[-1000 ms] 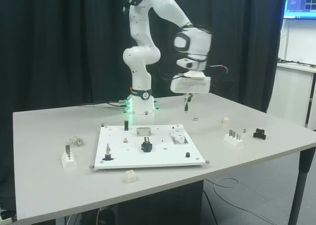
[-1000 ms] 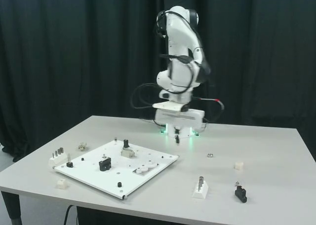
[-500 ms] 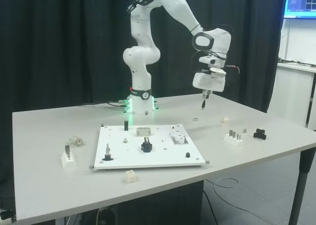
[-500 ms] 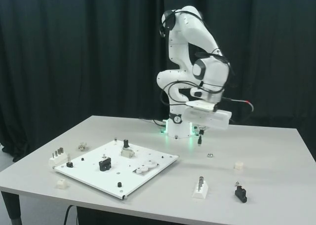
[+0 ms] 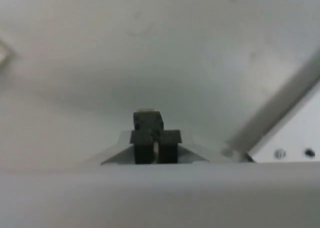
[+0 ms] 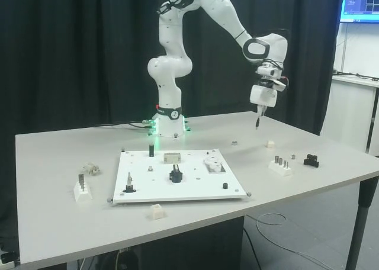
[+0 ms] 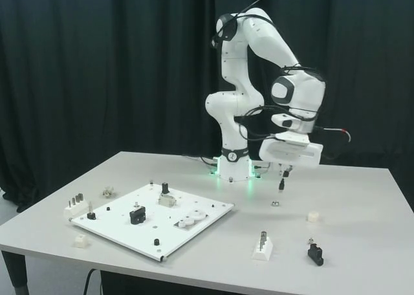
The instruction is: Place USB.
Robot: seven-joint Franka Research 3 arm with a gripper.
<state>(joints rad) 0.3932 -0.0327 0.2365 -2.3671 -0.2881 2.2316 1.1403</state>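
My gripper [image 6: 257, 123] hangs in the air above the far right part of the grey table [image 6: 53, 163], well off the white board [image 6: 177, 184]. It is shut on a small black USB plug [image 5: 147, 122], which sticks out below the fingertips [image 5: 143, 145] in the wrist view. In the second room view the gripper [image 7: 282, 182] hovers above a small metal nut [image 7: 275, 204], and the plug [image 7: 281, 185] shows as a dark tip. The board [image 7: 169, 240] carries several small black and grey fixtures.
Right of the board lie a nut [image 6: 234, 142], a small white block [image 6: 270, 144], a white holder with pins [image 6: 280, 166] and a black piece [image 6: 311, 160]. Left of it stand another white holder [image 6: 82, 190] and a small part [image 6: 90, 168]. A white cube [image 6: 156, 211] sits near the front edge.
The arm has swung away from above the board's far right side to the right, carrying the plug out over the bare table near the nut and white block.
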